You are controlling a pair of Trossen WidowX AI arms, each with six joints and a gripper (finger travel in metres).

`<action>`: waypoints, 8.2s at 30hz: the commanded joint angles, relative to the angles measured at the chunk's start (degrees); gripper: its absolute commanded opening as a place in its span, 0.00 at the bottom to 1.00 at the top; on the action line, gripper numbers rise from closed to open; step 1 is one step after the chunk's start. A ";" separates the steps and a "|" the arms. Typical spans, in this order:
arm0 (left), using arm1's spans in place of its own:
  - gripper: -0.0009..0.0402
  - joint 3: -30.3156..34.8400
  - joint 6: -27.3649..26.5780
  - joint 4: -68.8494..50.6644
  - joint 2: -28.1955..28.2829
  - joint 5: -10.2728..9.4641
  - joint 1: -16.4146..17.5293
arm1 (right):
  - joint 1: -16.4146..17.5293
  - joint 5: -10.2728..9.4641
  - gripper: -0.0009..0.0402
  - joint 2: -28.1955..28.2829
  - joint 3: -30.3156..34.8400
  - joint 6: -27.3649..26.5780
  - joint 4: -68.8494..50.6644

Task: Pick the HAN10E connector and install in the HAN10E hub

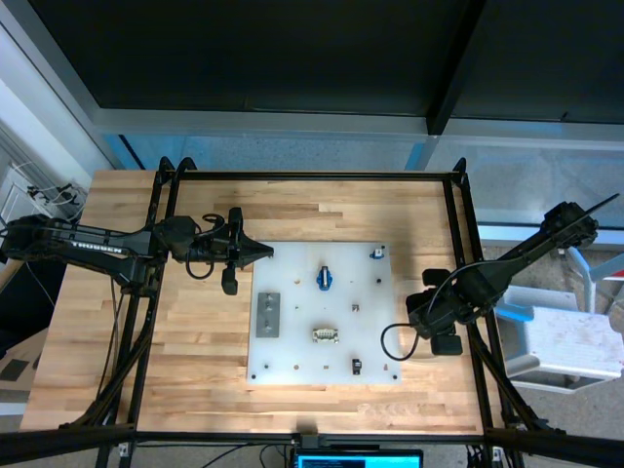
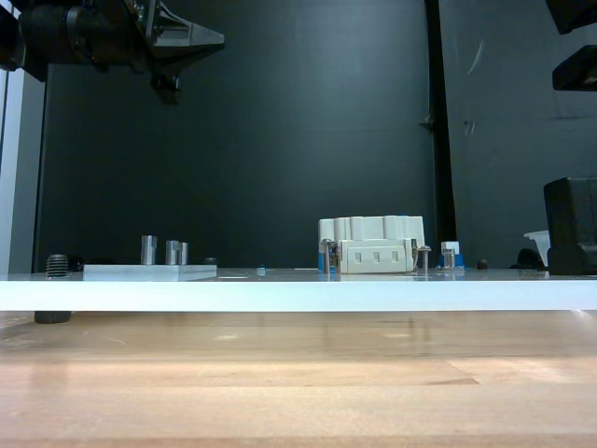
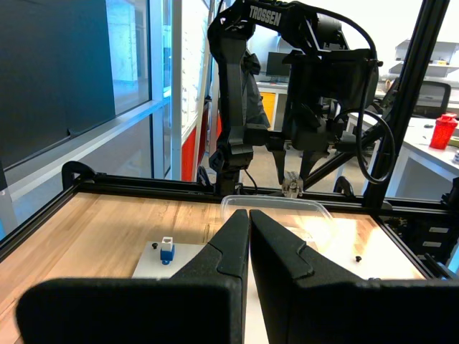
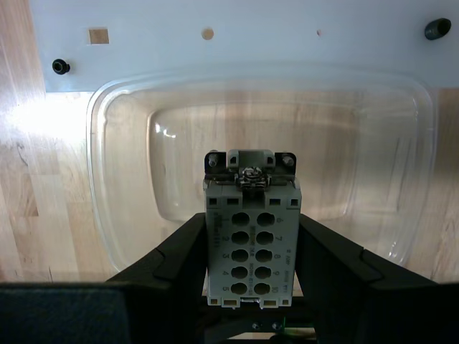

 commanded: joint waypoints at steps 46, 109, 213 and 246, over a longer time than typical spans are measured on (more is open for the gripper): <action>0.02 0.02 0.02 0.02 0.02 0.02 0.00 | -9.77 -0.20 0.03 30.75 26.82 -7.89 4.74; 0.02 0.02 0.02 0.20 0.02 0.02 0.02 | -11.23 -1.64 0.03 37.77 30.14 -11.45 10.27; 0.02 0.02 0.02 0.00 0.02 0.02 0.02 | -11.19 -1.51 0.83 25.42 20.59 -13.11 14.05; 0.02 0.02 0.02 0.02 0.02 0.02 0.00 | -11.19 -1.53 0.82 24.13 20.59 -13.14 14.01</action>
